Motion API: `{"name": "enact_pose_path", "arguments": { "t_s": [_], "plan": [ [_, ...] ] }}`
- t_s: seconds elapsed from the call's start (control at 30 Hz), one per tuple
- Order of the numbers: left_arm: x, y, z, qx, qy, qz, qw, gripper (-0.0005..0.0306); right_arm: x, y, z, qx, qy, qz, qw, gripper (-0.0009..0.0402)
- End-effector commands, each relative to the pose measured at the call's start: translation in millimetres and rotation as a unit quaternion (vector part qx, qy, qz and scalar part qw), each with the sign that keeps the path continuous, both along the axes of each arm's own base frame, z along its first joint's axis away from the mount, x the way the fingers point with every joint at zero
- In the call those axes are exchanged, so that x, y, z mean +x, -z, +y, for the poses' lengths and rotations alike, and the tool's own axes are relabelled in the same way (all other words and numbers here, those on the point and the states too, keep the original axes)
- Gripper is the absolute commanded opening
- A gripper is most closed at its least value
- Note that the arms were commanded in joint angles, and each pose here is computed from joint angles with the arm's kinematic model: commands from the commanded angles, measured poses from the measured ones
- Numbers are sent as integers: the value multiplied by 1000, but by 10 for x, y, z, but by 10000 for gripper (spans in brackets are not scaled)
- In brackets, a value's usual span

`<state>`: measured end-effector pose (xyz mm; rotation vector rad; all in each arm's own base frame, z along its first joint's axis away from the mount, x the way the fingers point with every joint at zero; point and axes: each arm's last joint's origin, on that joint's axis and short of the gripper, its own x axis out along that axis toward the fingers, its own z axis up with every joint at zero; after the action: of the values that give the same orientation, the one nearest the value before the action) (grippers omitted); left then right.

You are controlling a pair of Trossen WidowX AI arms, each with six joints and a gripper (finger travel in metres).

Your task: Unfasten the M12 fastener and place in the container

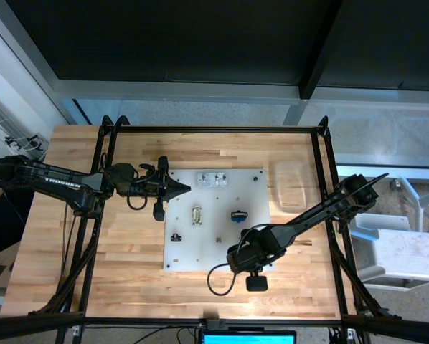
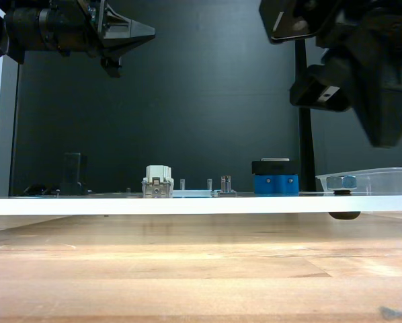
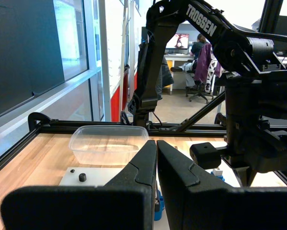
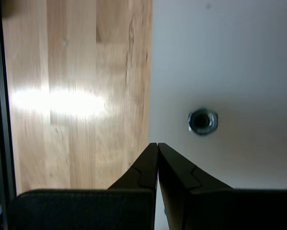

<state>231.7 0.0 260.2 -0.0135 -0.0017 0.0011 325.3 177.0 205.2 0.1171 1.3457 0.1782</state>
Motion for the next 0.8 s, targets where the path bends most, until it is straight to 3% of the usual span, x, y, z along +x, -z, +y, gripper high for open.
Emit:
{"name": "enact_pose_path", "arguments": {
  "t_s": [0.03, 0.1, 0.3, 0.4, 0.53, 0.8],
  "plan": [
    [1, 0, 0, 0, 0, 0, 1000, 0, 22, 23, 22, 2, 1, -8, 1000, 0],
    [1, 0, 1, 0, 0, 0, 1000, 0, 37, 63, 22, -10, 4, -9, 1000, 0],
    [1, 0, 0, 0, 0, 0, 1000, 0, 79, 191, 43, -18, 3, 0, 1000, 0],
    [1, 0, 0, 0, 0, 0, 1000, 0, 86, 217, 40, -28, 6, -2, 1000, 0],
    [1, 0, 1, 0, 0, 0, 1000, 0, 90, 218, 33, -30, 7, -3, 1000, 0],
    [1, 0, 0, 0, 0, 0, 1000, 0, 70, 226, 7, -55, 13, 2, 998, 0]
  ]
}}
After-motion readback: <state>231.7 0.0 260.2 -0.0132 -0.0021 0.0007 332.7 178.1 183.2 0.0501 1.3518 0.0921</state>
